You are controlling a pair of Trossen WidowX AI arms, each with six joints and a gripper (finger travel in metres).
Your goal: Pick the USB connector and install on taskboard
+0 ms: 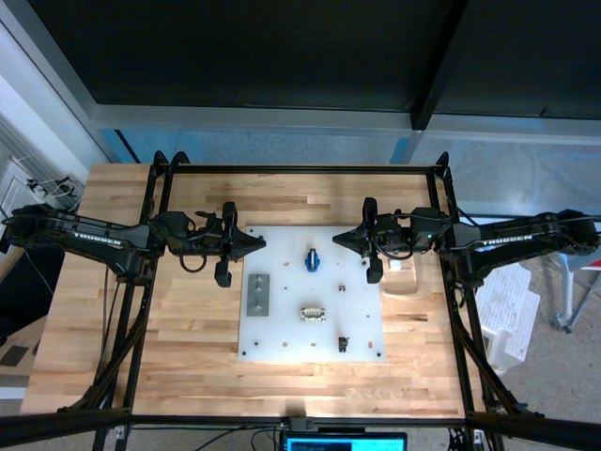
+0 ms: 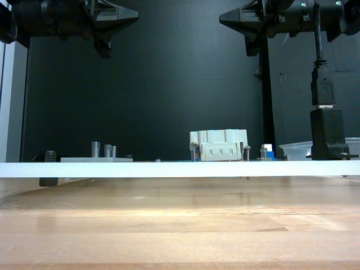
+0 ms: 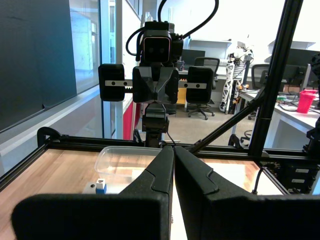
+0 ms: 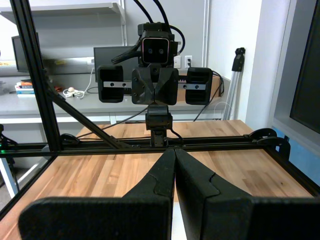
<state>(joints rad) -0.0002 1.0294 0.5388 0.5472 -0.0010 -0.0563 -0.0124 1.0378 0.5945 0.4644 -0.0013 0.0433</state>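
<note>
Left gripper (image 1: 260, 243) hangs high over the far left corner of the taskboard (image 1: 282, 348), fingers pressed together on nothing, tip pointing inward. Right gripper (image 1: 337, 237) mirrors it over the far side of the board, right of centre, clenched just as tight and just as empty. The two tips face each other across a gap, well above the plate.

Down below, the USB connector (image 2: 324, 93) stands upright at the board's near right side. Its lower end sits in a black holder (image 2: 328, 135) and its cable (image 2: 318, 45) rises straight up. Both grippers are well apart from it.

On the white plate, the grey metal block (image 1: 258, 293) sits to the left, the blue knob (image 1: 312, 260) toward the far side, and the silver multi-pin socket (image 1: 313, 314) in the middle.

Off the board's right edge, a clear plastic tub (image 1: 406, 280) rests on the wooden tabletop (image 1: 113, 319). A small blue-and-white piece (image 3: 100, 186) is with it, inside or just beside, I cannot tell which.
</note>
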